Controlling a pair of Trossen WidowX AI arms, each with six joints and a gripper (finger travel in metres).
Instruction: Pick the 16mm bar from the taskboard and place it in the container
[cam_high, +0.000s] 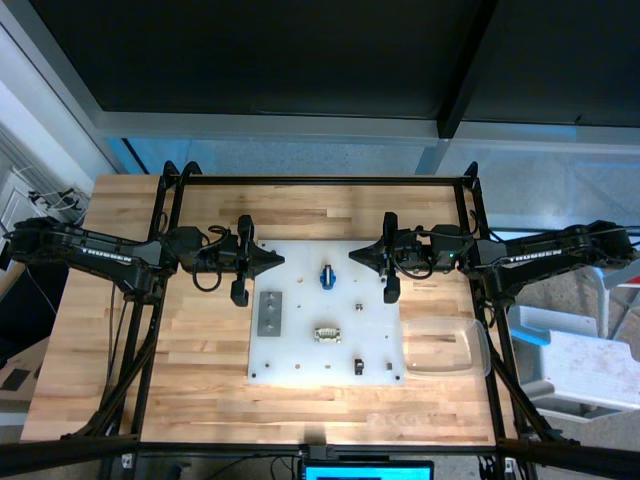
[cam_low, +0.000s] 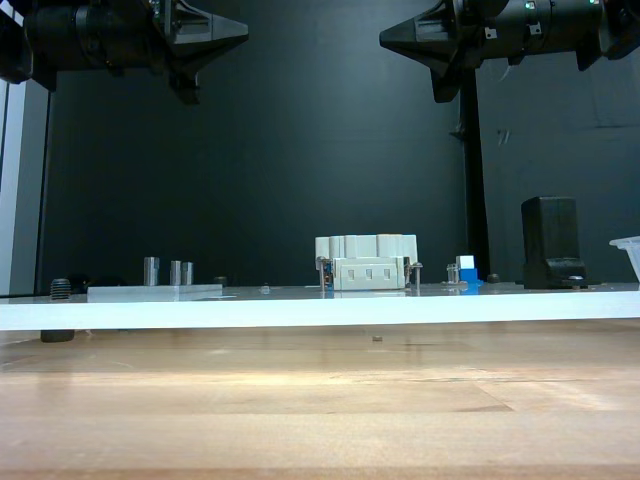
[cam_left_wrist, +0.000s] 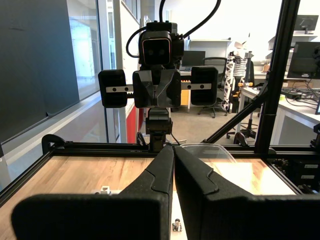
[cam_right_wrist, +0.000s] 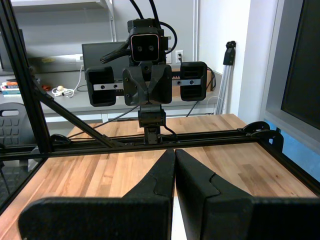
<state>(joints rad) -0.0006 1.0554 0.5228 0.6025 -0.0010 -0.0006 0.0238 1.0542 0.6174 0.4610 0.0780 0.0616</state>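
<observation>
The white taskboard (cam_high: 300, 345) lies mid-table, and its near edge (cam_low: 300, 310) spans the low view. On its left is a grey two-hole block (cam_high: 270, 312). Short metal bars (cam_low: 151, 271) stand up from the block, and I cannot tell which is the 16mm bar. The clear container (cam_high: 445, 347) sits just right of the board, empty. My left gripper (cam_high: 280, 258) hovers high over the board's far left corner, shut and empty (cam_left_wrist: 173, 147). My right gripper (cam_high: 352, 255) faces it from the right at the same height, also shut and empty (cam_right_wrist: 174, 151).
On the board are a blue knob (cam_high: 327, 276), a grey connector (cam_high: 326, 332) and a small black block (cam_high: 359, 363). A black frame (cam_high: 320, 181) runs around the table's far and side edges.
</observation>
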